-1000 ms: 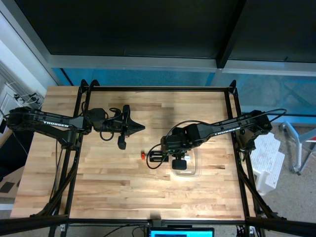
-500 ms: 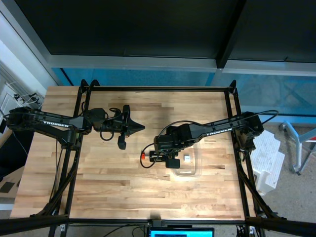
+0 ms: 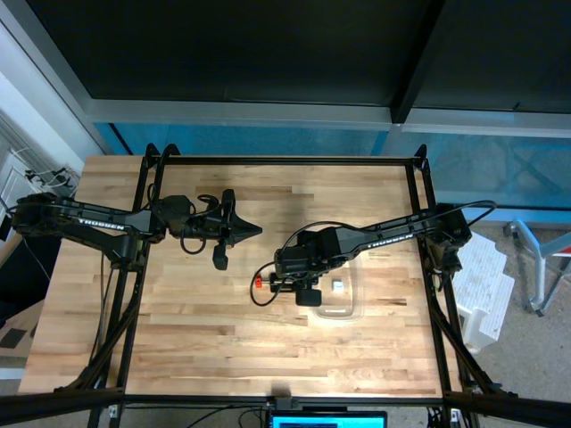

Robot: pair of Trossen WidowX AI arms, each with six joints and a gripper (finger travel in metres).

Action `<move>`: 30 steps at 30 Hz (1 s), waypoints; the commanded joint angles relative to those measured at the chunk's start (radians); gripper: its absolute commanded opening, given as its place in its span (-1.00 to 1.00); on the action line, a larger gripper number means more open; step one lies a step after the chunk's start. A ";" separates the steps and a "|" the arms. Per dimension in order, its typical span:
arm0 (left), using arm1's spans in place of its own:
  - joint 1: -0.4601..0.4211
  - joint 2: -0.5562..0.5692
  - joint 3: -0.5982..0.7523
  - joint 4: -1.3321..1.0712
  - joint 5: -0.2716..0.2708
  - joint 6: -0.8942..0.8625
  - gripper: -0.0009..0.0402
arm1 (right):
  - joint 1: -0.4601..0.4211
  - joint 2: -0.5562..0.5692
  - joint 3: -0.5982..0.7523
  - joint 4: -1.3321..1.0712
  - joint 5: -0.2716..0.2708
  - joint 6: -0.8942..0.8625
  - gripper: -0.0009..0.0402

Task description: Pick the usb-c connector and install on the hub

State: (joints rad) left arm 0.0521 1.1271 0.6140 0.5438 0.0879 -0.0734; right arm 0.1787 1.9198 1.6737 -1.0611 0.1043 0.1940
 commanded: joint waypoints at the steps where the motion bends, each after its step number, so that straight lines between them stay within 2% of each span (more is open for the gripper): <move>1: 0.000 0.000 0.000 0.000 0.000 0.000 -0.96 | 0.000 0.002 0.001 0.001 0.000 0.000 -0.96; 30: 0.000 0.000 0.000 0.000 0.000 0.000 -0.96 | 0.000 0.006 -0.011 0.013 0.001 0.007 -0.96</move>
State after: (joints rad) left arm 0.0521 1.1271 0.6140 0.5438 0.0883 -0.0731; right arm 0.1787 1.9259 1.6634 -1.0489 0.1047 0.1997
